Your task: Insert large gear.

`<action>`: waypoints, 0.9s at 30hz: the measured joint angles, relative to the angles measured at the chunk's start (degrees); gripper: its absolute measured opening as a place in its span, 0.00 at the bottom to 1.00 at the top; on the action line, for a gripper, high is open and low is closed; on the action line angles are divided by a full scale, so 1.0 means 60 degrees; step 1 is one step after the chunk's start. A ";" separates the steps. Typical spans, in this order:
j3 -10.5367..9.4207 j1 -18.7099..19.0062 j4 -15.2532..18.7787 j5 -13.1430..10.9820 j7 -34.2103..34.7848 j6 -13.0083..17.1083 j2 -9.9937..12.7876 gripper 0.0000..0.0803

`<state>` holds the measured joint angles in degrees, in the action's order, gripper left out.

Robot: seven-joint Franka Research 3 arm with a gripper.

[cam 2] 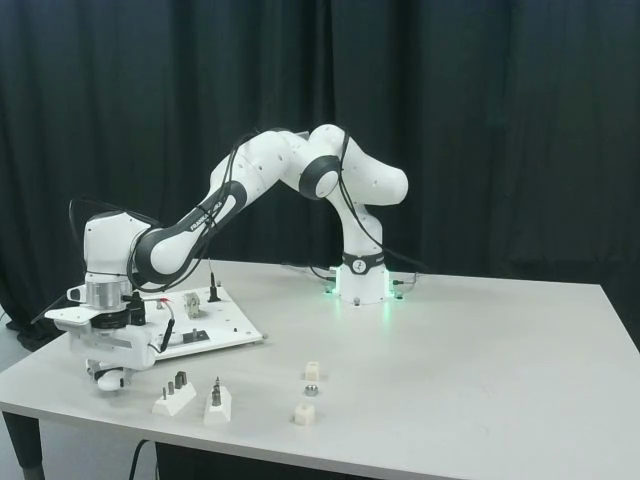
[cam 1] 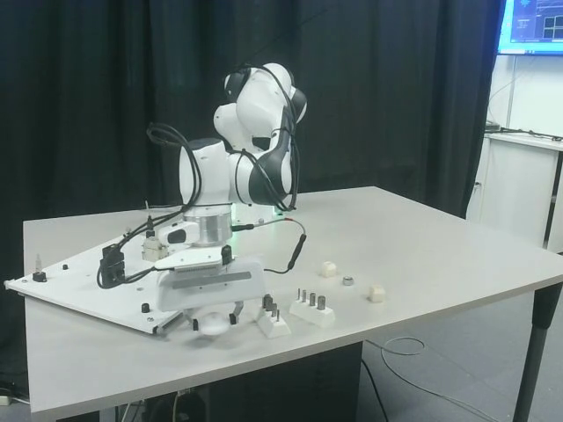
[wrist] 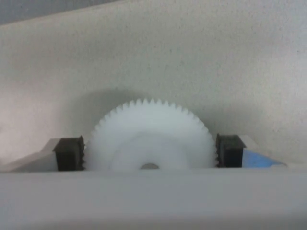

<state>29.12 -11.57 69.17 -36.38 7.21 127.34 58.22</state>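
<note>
In the wrist view a large white toothed gear (wrist: pixel 151 139) sits between my two black finger pads (wrist: pixel 69 153), which press on its rim from either side. My gripper (wrist: pixel 149 152) is shut on it, just above the grey table. From the first room view the gear (cam 1: pixel 214 323) hangs low under the gripper (cam 1: pixel 211 316), near the table's front edge, beside the white assembly board (cam 1: pixel 84 294). The second room view puts the gripper (cam 2: pixel 108 377) and gear (cam 2: pixel 109 380) at the table's front left corner.
Two small white blocks with upright pegs (cam 1: pixel 312 309) (cam 1: pixel 273 321) stand just right of the gripper. Two small white cubes (cam 1: pixel 329 269) (cam 1: pixel 377 293) and a little ring (cam 1: pixel 349 281) lie further right. Cables (cam 1: pixel 295 251) trail over the board. The arm's base (cam 2: pixel 362 280) stands at the back.
</note>
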 joint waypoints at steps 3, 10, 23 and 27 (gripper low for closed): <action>0.0053 0.0020 0.0000 0.0102 0.0088 -0.0169 -0.0020 0.74; 0.0287 0.0126 -0.0001 0.0294 0.0207 -0.0858 -0.0101 0.74; 0.0919 0.0416 0.0003 0.0745 0.0455 -0.2567 -0.0266 0.74; 0.0983 0.0421 0.0022 0.0959 0.0507 -0.3001 -0.0324 0.74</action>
<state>35.02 -9.05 69.31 -30.63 10.26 109.34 56.27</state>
